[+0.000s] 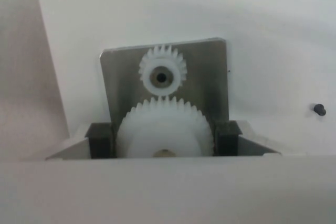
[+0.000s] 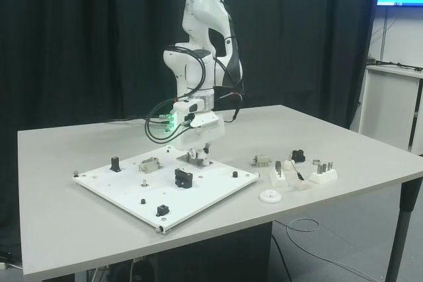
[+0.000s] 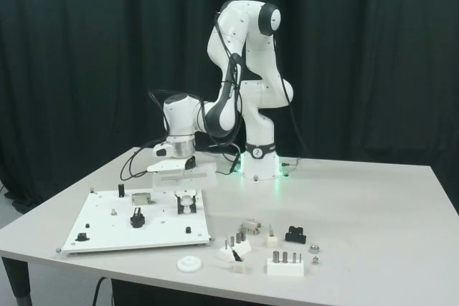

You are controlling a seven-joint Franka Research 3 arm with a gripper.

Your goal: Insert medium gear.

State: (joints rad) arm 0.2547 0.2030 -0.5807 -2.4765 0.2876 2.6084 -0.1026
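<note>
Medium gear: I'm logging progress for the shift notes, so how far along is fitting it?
Done, by the look of it: the small gear already sits on the metal plate. In hand: the gripper holds the medium gear between its jaws, low over the plate with its teeth right beside the small gear's. Left: whether it is fully seated cannot be told; release and retreat remain.

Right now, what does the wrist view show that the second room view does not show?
Only the wrist view shows the grey plate, the teeth of the small gear and of the medium gear between the black fingers. Only the second room view shows the whole arm, the loose white gear off the board and the small parts on the table. Both show the white board and the gripper.
</note>
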